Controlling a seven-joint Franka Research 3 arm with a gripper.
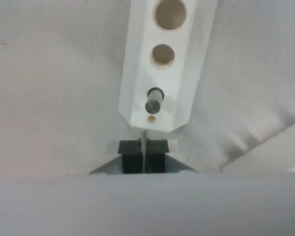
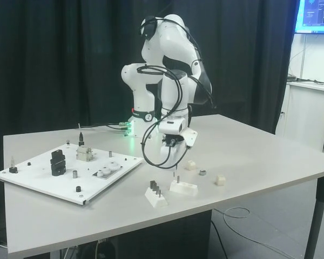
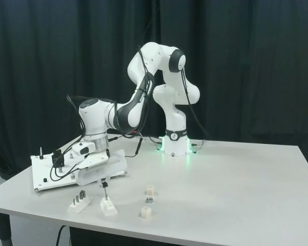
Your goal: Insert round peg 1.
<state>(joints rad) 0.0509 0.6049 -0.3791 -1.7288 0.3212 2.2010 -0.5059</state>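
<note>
A white peg block [image 1: 160, 64] lies on the grey table, with a row of round holes that get smaller toward my gripper. A short grey peg [image 1: 153, 101] stands in one of the smaller holes, and the smallest hole [image 1: 151, 119] beside it is open. My gripper [image 1: 143, 147] hangs just above the block's near end, its black fingers [image 1: 131, 150] shut on a thin grey round peg [image 1: 143, 139] that points down. In the room views the gripper [image 2: 175, 164] [image 3: 103, 182] holds the peg [image 2: 177, 177] [image 3: 106, 195] upright over the block [image 2: 183, 187] [image 3: 108, 206].
A second white holder [image 2: 155, 195] with pegs in it stands close beside the block. Two small white cubes [image 2: 190, 165] [image 2: 220, 179] and a small ring [image 2: 203, 172] lie just beyond. A white assembly board [image 2: 65, 172] fills the table's left side.
</note>
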